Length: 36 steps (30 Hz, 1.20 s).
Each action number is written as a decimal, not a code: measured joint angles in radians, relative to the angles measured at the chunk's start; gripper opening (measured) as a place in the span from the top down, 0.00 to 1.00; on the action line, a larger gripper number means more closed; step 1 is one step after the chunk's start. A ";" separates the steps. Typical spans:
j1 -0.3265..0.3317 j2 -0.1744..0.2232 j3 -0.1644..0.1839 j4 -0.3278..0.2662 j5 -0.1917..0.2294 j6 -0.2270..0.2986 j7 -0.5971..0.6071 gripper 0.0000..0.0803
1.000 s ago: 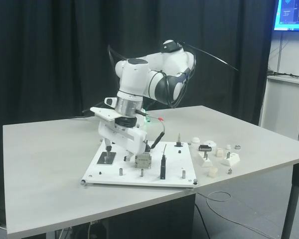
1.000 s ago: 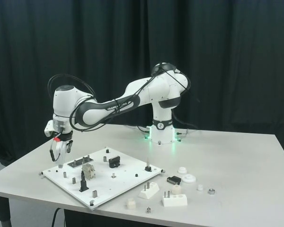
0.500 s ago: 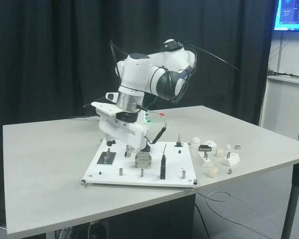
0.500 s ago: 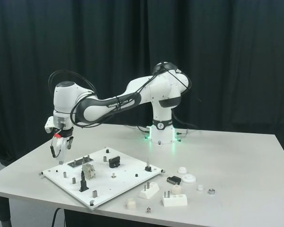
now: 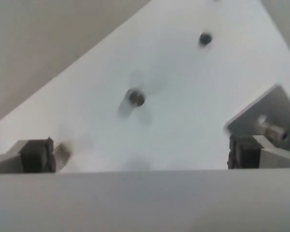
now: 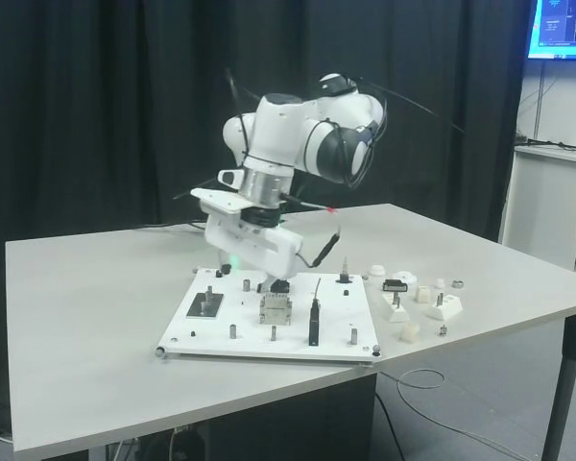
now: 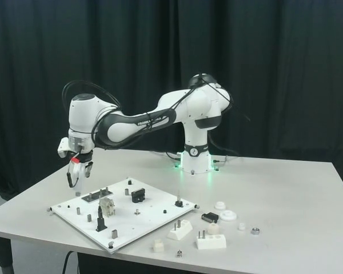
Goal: Pick bolt 4.
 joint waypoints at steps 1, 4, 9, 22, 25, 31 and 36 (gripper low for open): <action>0.006 0.000 -0.003 0.002 0.001 -0.006 0.008 0.00; 0.024 -0.002 -0.012 0.010 0.003 -0.022 0.036 0.00; 0.060 -0.003 -0.028 0.028 0.003 -0.053 0.103 0.00; 0.155 -0.013 -0.054 0.108 0.001 -0.130 0.292 0.00; 0.176 -0.016 -0.056 0.132 -0.002 -0.144 0.346 0.00; 0.214 -0.021 -0.056 0.180 -0.006 -0.180 0.456 0.00; 0.244 -0.023 -0.054 0.221 -0.006 -0.213 0.548 0.00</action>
